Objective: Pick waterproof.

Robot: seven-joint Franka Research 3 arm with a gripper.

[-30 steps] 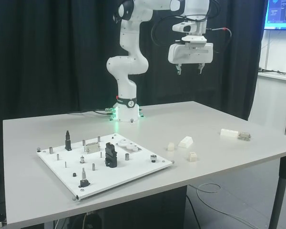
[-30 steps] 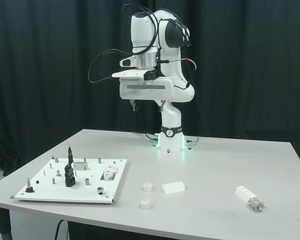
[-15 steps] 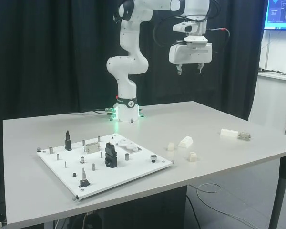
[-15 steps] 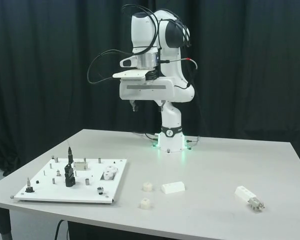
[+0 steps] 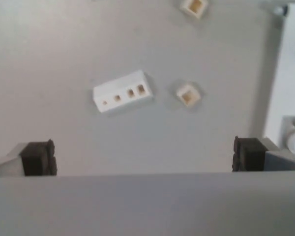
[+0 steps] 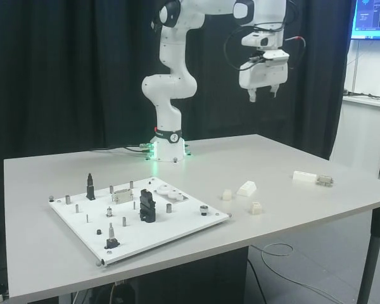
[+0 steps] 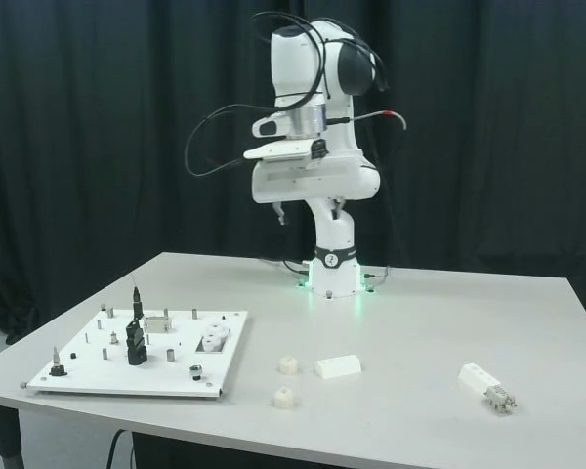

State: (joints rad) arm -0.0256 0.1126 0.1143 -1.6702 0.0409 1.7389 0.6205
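A grey table (image 6: 285,158) stands before black curtains (image 7: 98,127), bearing a white board (image 6: 177,221) and small white parts. The gripper (image 6: 263,96) hangs high above, fingers spread and empty.

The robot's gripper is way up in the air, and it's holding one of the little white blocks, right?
Not quite. The gripper is way up in the air, but it holds nothing: the wrist view shows its fingers apart with only table between them. The white block and both small cubes lie on the grey table.
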